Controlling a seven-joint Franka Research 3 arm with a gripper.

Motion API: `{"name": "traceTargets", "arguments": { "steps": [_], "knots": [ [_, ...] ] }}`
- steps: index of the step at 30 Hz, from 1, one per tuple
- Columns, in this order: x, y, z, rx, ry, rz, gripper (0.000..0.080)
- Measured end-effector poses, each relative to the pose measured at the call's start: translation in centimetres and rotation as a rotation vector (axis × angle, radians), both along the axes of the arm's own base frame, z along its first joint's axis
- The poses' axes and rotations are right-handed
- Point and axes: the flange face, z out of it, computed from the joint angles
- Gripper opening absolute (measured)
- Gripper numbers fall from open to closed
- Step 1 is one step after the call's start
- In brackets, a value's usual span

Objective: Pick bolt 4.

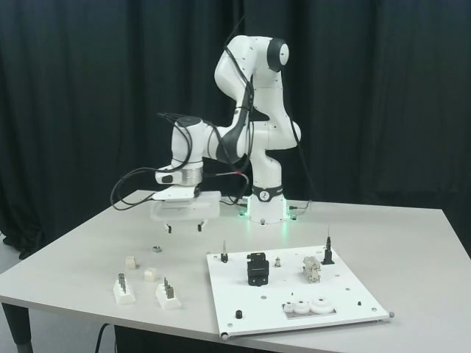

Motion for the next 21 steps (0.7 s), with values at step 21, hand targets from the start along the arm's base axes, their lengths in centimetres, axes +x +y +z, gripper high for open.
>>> {"name": "traceTargets", "arguments": {
  "steps": [21],
  "knots": [
    [-4.6, -9.5, -3.4, -0.021, 0.06, 0.035, 0.08]
  ]
}}
